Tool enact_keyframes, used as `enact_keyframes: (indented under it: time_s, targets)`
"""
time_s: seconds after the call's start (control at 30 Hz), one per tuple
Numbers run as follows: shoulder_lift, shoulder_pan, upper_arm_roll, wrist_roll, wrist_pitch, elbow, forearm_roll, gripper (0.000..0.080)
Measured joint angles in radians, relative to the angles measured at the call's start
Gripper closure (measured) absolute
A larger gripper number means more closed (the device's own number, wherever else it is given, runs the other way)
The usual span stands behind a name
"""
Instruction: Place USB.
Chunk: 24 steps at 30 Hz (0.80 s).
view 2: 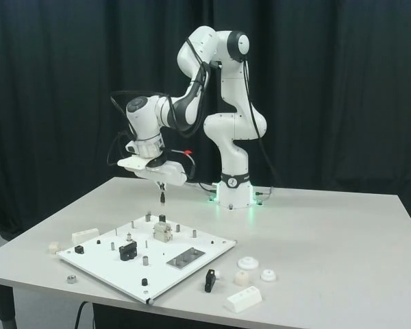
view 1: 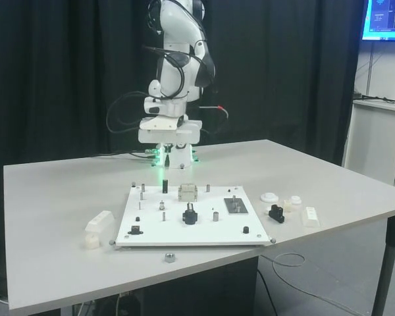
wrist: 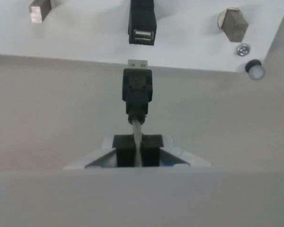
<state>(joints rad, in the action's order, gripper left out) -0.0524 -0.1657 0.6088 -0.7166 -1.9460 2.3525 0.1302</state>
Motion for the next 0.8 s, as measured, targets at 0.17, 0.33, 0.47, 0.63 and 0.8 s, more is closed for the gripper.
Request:
enact_keyframes:
  time_s: [0.17,0.33,0.47,0.63,0.8]
  targets:
    - [-0.02,0.0,-0.001,-0.013,0.012,-0.001,0.013,0.0777]
    - [-0.029,0.0,-0.001,-0.018,0.013,-0.001,0.019,0.0777]
    - [-0.031,0.0,-0.003,-0.018,0.013,-0.001,0.02,0.0777]
    - [-0.031,0.0,-0.005,-0.019,0.011,-0.001,0.021,0.0777]
    - [-0.031,0.0,-0.007,-0.022,0.008,-0.001,0.021,0.0777]
